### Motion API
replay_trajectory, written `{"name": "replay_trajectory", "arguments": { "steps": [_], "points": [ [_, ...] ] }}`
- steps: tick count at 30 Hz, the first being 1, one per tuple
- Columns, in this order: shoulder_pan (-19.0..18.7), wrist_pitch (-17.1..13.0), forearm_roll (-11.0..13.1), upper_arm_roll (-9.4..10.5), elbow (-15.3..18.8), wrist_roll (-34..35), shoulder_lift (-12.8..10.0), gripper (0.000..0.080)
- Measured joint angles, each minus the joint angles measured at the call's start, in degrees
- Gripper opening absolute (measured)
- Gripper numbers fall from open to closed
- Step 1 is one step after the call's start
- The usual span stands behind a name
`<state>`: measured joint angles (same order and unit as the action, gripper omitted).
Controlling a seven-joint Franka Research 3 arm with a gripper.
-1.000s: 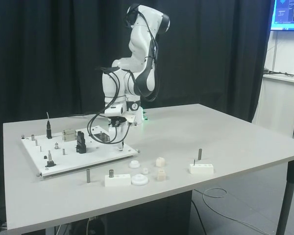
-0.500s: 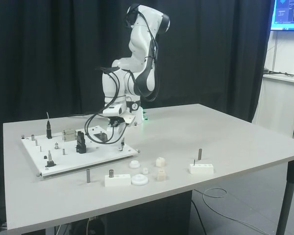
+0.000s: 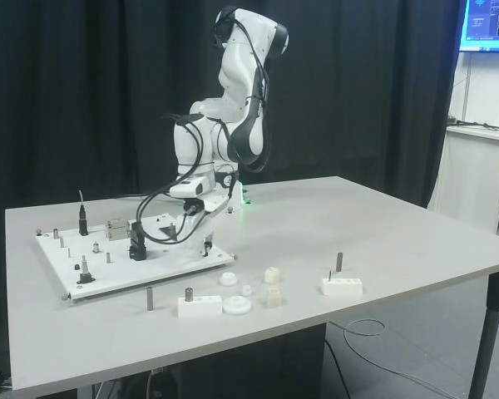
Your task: Insert bolt 4.
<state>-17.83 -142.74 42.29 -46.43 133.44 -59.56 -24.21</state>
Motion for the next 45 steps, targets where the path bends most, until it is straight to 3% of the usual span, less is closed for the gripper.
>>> {"name": "replay_trajectory", "arguments": {
  "steps": [20, 45],
  "points": [
    [-0.3, -0.9, 0.0, 0.01, 0.4, 15.8, 0.1, 0.0229],
    [-1.4, -4.2, 0.0, -0.02, 1.8, 31.9, 0.7, 0.0229]
  ]
}}
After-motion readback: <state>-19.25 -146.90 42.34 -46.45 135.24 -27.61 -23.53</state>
